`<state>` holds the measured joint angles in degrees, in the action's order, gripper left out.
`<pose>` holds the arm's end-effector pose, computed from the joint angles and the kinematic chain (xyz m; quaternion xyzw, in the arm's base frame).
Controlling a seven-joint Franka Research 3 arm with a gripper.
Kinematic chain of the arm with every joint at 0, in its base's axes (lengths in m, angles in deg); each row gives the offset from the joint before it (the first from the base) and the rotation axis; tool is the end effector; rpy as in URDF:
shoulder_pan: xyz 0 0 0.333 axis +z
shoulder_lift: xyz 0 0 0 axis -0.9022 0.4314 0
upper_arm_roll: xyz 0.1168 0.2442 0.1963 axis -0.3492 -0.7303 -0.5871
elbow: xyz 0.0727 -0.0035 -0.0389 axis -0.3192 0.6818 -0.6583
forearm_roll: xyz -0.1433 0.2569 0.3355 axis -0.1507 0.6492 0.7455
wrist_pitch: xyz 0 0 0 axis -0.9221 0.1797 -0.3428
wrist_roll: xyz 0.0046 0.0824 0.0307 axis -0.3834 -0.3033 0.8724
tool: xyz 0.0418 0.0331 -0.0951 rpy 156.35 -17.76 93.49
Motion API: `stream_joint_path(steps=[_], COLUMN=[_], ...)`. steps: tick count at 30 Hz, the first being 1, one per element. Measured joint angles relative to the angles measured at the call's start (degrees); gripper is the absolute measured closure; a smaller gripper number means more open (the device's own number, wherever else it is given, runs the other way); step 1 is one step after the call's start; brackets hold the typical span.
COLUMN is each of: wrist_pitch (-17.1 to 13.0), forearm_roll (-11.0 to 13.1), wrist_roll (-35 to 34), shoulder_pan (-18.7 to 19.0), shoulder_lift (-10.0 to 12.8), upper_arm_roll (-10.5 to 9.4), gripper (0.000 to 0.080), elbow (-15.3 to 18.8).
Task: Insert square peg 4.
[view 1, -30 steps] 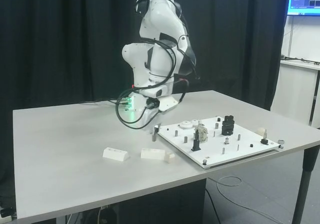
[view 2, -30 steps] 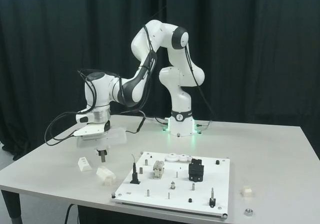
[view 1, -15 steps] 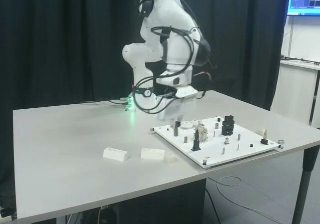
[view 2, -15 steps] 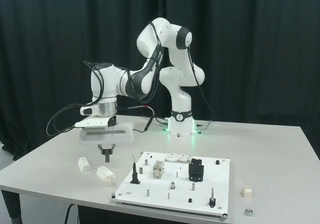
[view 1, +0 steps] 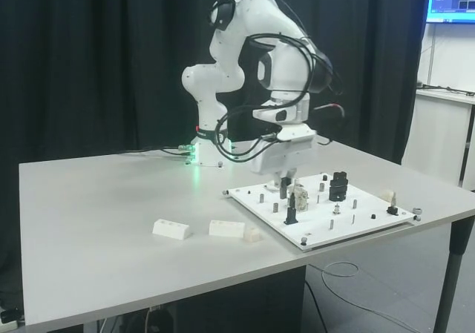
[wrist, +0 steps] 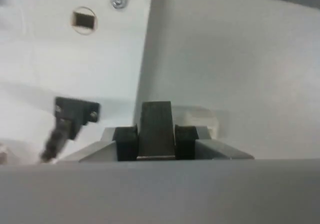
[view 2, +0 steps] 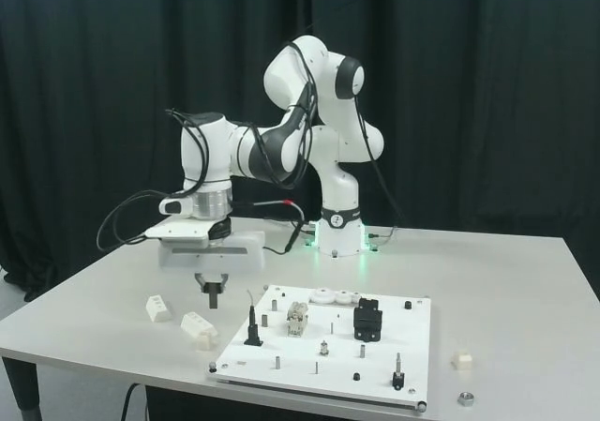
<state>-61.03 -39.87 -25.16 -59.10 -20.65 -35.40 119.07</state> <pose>0.7438 -0.1349 0.3140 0.9560 -0.2930 0.0053 0.0132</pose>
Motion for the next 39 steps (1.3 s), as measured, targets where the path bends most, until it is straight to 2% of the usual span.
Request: stream_joint_path(steps=[7, 14, 24, 39], wrist_pitch=[4.2, 7.4, 8.6, 8.3], forearm_roll=[0.0, 0.0, 0.0, 0.0], wrist_roll=[-6.8, -10.5, -12.6, -16.6], shoulder_pan=[0.8, 0.9, 1.9, 2.8], shoulder_lift=[3.0, 5.6, 8.1, 10.1], upper_arm_roll=[-0.39, -1.45, -1.74, -2.14], gripper=[0.0649, 0.0649, 0.0649, 0.0649], elbow=[-4.3, -7.6, -9.3, -9.9])
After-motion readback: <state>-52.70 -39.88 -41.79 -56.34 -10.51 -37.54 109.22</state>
